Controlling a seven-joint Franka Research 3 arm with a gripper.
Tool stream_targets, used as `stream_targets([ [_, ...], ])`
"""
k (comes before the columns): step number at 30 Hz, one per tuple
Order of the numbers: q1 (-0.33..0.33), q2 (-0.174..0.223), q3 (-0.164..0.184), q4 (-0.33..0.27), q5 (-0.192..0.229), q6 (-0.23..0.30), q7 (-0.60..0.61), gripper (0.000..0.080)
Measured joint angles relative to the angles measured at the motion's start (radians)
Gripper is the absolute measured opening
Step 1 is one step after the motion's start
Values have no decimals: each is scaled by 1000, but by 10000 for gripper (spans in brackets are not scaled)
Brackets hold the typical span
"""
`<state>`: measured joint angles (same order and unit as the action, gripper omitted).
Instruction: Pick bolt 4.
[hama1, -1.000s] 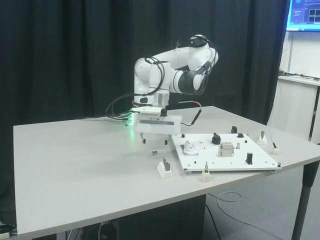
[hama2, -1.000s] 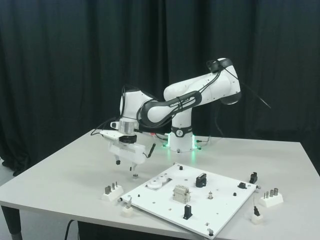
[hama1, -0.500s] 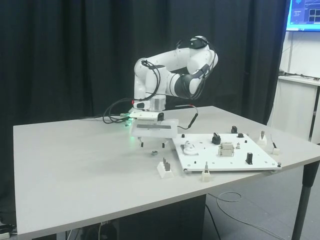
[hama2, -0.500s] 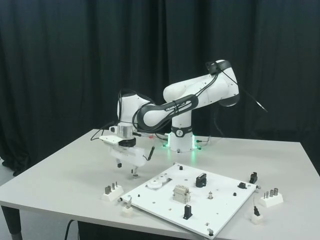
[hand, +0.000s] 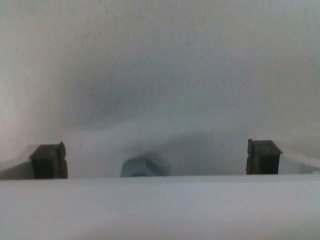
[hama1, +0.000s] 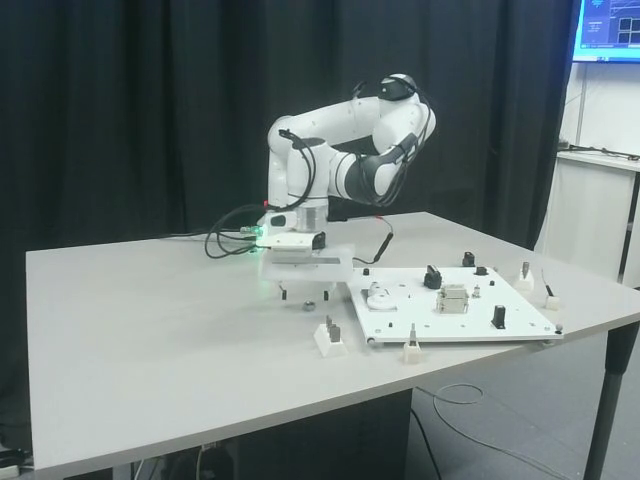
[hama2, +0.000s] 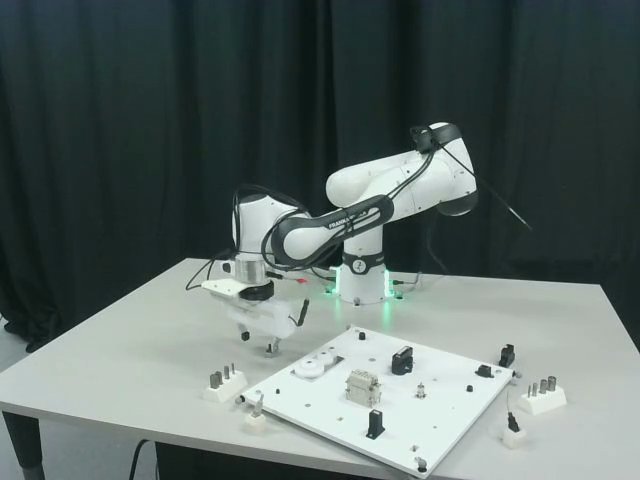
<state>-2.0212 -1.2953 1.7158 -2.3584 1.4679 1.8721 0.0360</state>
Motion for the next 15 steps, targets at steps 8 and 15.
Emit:
stream_targets([
  [8, 0, -2, 15, -1, 0, -13, 12, 800],
  [15, 4, -8, 24, -9, 0, -21, 18, 800],
])
